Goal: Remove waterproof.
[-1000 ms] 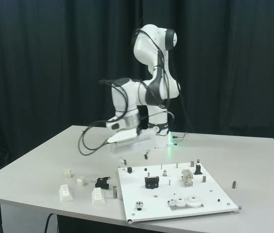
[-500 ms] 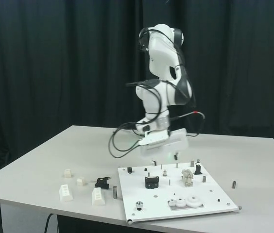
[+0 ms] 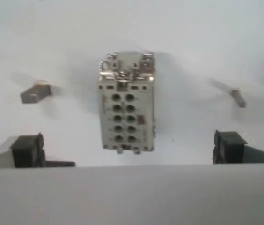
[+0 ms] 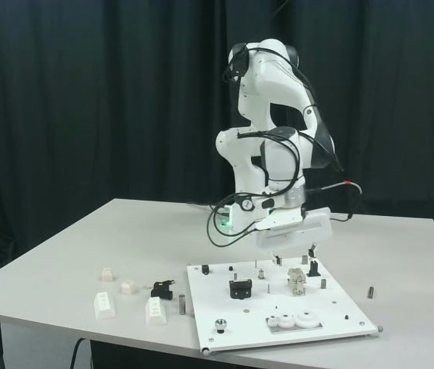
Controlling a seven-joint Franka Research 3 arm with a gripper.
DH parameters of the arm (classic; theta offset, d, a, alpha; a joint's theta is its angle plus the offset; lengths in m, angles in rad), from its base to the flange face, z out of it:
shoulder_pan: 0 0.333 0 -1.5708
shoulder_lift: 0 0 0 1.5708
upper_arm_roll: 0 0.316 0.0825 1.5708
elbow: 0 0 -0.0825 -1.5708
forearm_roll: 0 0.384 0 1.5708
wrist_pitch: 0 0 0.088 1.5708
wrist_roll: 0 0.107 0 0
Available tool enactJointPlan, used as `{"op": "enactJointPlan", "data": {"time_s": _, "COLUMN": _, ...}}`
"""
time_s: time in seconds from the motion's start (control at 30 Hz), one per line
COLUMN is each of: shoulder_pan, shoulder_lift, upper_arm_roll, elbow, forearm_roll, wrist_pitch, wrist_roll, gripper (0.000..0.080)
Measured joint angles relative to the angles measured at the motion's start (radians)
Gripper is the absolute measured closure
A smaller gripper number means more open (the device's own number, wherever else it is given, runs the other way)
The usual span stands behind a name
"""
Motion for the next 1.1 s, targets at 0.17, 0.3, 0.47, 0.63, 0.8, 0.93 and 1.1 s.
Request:
{"op": "enactJointPlan", "data": {"time_s": 0.17, "shoulder_pan": 0.020, "shoulder_lift": 0.006, "upper_arm_roll": 0.000, "elbow": -0.013, "forearm_roll": -0.018, "wrist_pitch": 0.033, "wrist_roll": 0.037, "gripper": 0.0003}}
{"op": "enactJointPlan", "data": {"time_s": 0.3, "shoulder_pan": 0.027, "shoulder_lift": 0.013, "upper_arm_roll": 0.000, "elbow": -0.016, "forearm_roll": -0.030, "wrist_pitch": 0.042, "wrist_roll": 0.049, "gripper": 0.0003}}
{"op": "enactJointPlan", "data": {"time_s": 0.47, "shoulder_pan": 0.031, "shoulder_lift": 0.021, "upper_arm_roll": 0.000, "elbow": -0.016, "forearm_roll": -0.031, "wrist_pitch": 0.052, "wrist_roll": 0.054, "gripper": 0.0003}}
{"op": "enactJointPlan", "data": {"time_s": 0.63, "shoulder_pan": 0.031, "shoulder_lift": 0.031, "upper_arm_roll": 0.000, "elbow": -0.016, "forearm_roll": -0.032, "wrist_pitch": 0.060, "wrist_roll": 0.054, "gripper": 0.0003}}
{"op": "enactJointPlan", "data": {"time_s": 0.8, "shoulder_pan": 0.031, "shoulder_lift": 0.043, "upper_arm_roll": -0.001, "elbow": -0.017, "forearm_roll": -0.033, "wrist_pitch": 0.074, "wrist_roll": 0.054, "gripper": 0.0003}}
{"op": "enactJointPlan", "data": {"time_s": 0.93, "shoulder_pan": 0.031, "shoulder_lift": 0.051, "upper_arm_roll": -0.002, "elbow": -0.017, "forearm_roll": -0.033, "wrist_pitch": 0.084, "wrist_roll": 0.054, "gripper": 0.0003}}
{"op": "enactJointPlan", "data": {"time_s": 1.1, "shoulder_pan": 0.031, "shoulder_lift": 0.060, "upper_arm_roll": -0.002, "elbow": -0.017, "forearm_roll": -0.033, "wrist_pitch": 0.096, "wrist_roll": 0.054, "gripper": 0.0003}}
